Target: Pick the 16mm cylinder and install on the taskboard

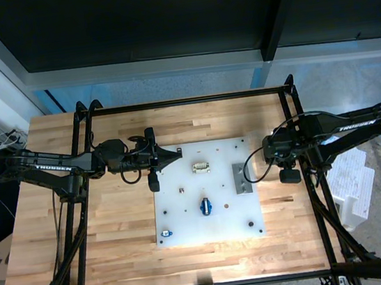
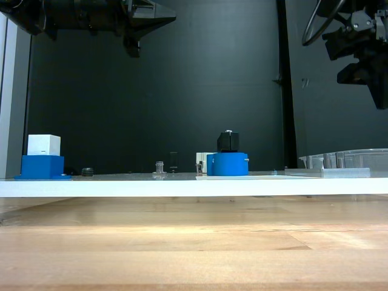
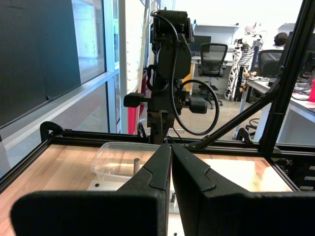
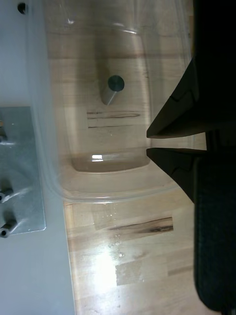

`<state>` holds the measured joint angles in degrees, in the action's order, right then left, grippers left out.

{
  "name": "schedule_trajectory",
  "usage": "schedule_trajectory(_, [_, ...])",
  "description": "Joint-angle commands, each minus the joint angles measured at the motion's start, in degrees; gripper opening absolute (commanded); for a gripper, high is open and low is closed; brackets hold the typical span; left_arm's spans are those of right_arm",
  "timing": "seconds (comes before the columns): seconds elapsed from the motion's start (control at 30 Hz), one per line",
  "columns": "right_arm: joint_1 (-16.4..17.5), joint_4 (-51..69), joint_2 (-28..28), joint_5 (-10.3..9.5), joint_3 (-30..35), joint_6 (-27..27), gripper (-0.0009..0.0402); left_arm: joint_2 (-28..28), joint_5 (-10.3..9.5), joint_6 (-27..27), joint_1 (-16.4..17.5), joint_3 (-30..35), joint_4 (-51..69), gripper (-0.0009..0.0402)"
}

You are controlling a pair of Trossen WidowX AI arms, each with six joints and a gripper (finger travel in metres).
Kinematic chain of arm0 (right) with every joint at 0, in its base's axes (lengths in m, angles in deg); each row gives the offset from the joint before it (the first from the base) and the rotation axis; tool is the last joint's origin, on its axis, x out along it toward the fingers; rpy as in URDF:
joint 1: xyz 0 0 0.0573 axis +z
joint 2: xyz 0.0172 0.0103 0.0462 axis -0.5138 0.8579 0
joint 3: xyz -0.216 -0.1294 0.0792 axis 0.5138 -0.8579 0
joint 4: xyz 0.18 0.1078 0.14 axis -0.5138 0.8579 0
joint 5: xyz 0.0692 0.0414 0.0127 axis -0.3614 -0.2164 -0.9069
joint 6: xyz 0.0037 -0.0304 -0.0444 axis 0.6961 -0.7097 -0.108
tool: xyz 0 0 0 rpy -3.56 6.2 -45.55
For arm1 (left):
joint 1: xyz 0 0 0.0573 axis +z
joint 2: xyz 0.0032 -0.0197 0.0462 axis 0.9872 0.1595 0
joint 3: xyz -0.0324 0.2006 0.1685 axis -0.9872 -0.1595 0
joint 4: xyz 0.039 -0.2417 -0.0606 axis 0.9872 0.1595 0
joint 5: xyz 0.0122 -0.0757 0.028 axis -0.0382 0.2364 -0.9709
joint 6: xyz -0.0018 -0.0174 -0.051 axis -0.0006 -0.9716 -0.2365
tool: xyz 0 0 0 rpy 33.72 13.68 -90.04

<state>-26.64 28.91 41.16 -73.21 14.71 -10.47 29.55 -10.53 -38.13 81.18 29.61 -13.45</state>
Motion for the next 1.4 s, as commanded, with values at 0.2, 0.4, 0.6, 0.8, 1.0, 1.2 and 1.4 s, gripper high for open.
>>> schedule_trajectory(0.2, [0.26, -3.17, 0.39, 0.02, -2.6, -0.04, 0.0033, 0.02, 0.0, 0.0, 0.02, 0.02, 0.0, 0.0001])
schedule_trajectory(0.4, [0.39, -5.03, 2.62, 0.0, -4.24, -0.13, 0.0048, 0.02, 0.0, 0.0, 0.02, 0.02, 0.0, 0.0001])
schedule_trajectory(0.6, [0.59, -6.99, 4.66, 0.0, -4.52, -0.42, 0.0067, 0.02, 0.0, 0.0, 0.02, 0.02, 0.0, 0.0001])
schedule_trajectory(0.8, [0.7, -7.19, 4.94, 0.02, -4.55, -0.26, 0.0094, 0.02, 0.0, 0.0, 0.02, 0.02, 0.0, 0.0001])
schedule_trajectory(1.0, [0.83, -7.89, 4.94, 0.07, -4.9, -0.17, 0.01, 0.02, 0.0, 0.0, 0.02, 0.02, 0.0, 0.0001])
schedule_trajectory(1.2, [1.03, -8.81, 4.94, -0.22, -5.77, -0.2, 0.0104, 0.02, 0.0, 0.0, 0.0, 0.02, -0.02, 0.0001])
schedule_trajectory(1.4, [1.14, -8.85, 4.94, -0.02, -5.86, -0.15, 0.0133, 0.02, 0.0, 0.0, 0.0, 0.02, 0.0, 0.0001])
